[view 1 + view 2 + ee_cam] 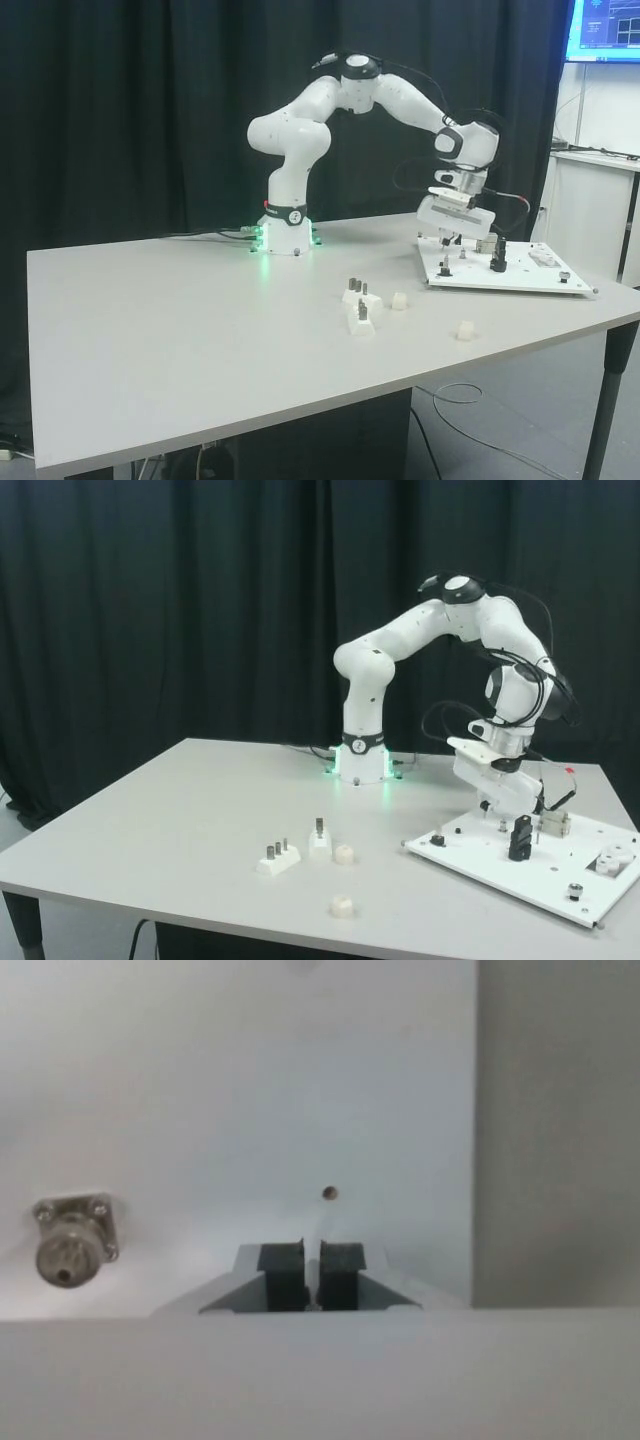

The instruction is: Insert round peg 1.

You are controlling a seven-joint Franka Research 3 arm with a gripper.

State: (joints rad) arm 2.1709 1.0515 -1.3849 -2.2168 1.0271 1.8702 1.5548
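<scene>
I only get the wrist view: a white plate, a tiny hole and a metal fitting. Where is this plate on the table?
Observer: The white board lies near one corner of the grey table.
Operator: Is the robot far above it?
Observer: No, the end effector hangs just above the board's near end, and the arm is bent down over it.
Operator: Is anything else on the table?
Observer: Yes, a white holder with short pegs standing in it sits off the board, toward the table's middle.
Operator: And on the plate?
Observer: A black upright block stands close to the end effector.
</scene>
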